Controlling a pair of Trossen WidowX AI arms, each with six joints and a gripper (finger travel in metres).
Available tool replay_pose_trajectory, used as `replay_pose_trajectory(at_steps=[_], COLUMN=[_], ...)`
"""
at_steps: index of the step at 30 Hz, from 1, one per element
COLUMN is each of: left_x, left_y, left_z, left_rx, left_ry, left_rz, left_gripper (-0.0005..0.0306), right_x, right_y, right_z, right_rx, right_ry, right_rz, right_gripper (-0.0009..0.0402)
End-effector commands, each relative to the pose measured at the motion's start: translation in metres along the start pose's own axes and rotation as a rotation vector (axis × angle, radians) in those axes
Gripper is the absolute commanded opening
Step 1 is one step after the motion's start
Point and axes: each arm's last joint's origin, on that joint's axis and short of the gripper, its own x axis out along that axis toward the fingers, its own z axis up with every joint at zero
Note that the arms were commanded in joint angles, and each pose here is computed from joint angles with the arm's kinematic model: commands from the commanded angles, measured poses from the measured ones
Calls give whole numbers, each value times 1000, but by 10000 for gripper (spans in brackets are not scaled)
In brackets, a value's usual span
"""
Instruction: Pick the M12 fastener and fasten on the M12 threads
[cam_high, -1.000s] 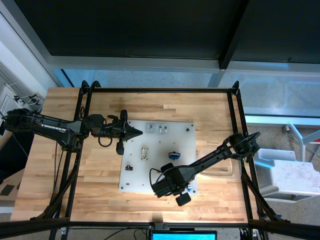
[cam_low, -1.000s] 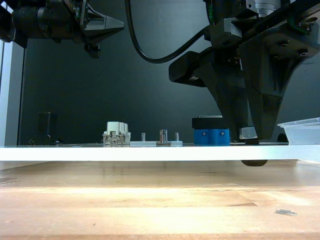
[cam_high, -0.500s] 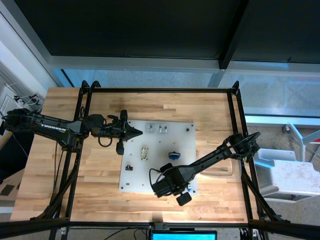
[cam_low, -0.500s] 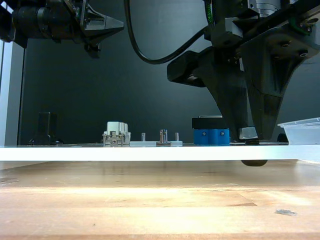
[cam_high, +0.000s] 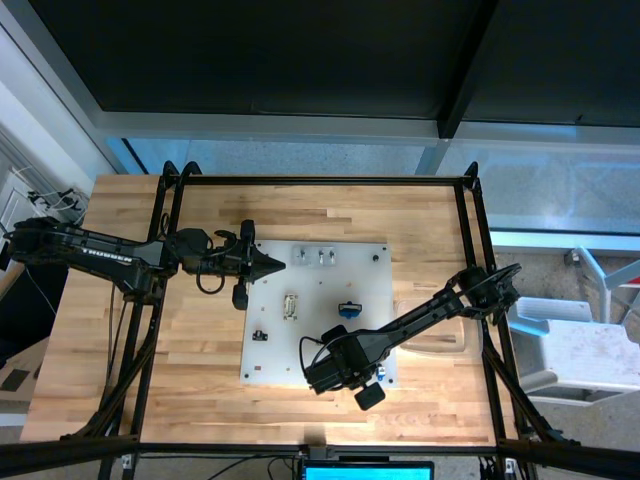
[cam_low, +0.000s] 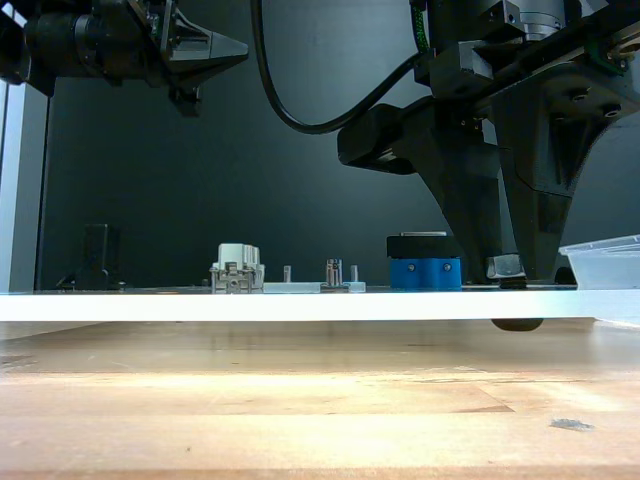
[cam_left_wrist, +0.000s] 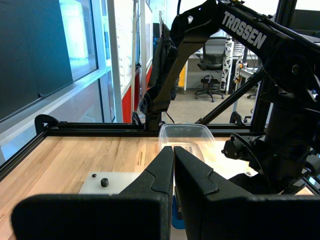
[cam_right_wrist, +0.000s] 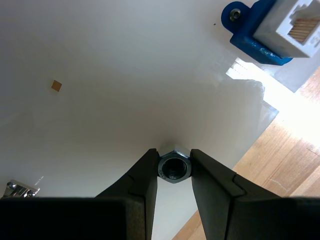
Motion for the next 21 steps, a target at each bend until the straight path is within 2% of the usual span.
replay_pose_trajectory(at_steps=[1, 8, 15, 21], left_x=[0, 0, 0, 0], left_y=[0, 0, 0, 0], left_z=[0, 0, 0, 0], left_rx=[0, 0, 0, 0], left_ry=[0, 0, 0, 0], left_rz=[0, 0, 0, 0], left_gripper=[0, 0, 0, 0], right_x=[-1, -5, -8, -22], right_y=[0, 0, -1, -2], right_z=[0, 0, 0, 2], right_rx=[3, 5, 4, 1], right_ry=[5, 17, 30, 66], right_rz=[2, 2, 1, -5], right_gripper=[61, 102, 125, 140])
